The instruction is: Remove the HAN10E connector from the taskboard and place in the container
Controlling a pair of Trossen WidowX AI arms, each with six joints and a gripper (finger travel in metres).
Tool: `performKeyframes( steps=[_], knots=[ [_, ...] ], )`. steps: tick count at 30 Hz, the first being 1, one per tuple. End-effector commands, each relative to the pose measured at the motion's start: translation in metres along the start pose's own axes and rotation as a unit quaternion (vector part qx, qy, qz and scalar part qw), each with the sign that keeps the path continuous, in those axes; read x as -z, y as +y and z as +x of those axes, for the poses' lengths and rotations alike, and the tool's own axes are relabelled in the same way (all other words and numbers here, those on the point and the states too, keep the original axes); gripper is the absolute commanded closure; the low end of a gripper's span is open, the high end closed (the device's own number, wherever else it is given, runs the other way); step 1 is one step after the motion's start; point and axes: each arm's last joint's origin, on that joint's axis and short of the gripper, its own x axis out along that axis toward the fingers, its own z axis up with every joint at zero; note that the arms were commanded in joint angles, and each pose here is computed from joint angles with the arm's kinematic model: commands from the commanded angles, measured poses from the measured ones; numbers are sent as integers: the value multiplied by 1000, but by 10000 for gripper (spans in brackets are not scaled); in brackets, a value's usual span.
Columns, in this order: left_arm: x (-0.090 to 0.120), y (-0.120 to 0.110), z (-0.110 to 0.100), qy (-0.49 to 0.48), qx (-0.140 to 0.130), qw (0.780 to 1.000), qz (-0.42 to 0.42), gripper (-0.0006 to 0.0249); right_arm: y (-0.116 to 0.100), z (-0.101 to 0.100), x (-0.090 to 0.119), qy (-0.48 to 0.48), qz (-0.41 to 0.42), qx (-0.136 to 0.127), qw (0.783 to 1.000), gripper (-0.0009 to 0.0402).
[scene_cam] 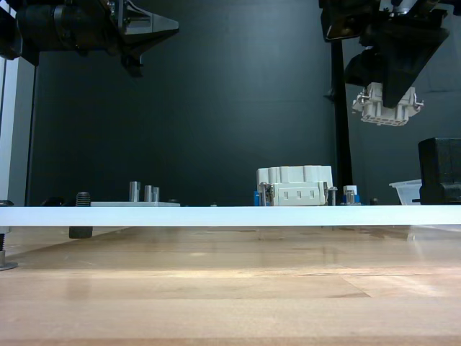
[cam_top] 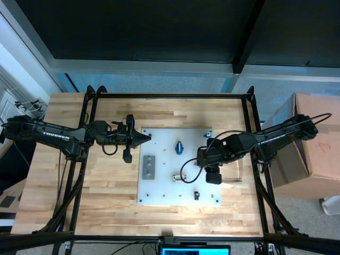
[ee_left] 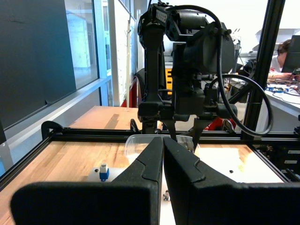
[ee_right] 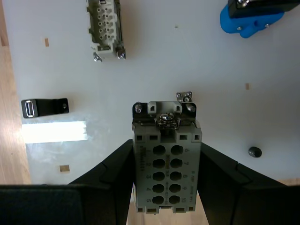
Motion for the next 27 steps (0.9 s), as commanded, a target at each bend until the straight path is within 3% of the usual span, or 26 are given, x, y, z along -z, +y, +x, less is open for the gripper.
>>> performKeyframes(
  steps=[1,14,27],
  knots=[
    [0,0,0,0,0,1000,0,243,-2,-3,5,-4,-2,-1,1000,391],
    [0,0,0,0,0,1000,0,243,-13,-5,33,-8,1,-2,1000,391],
    [0,0,0,0,0,1000,0,243,-16,-13,38,-24,0,-9,1000,391]
  ],
)
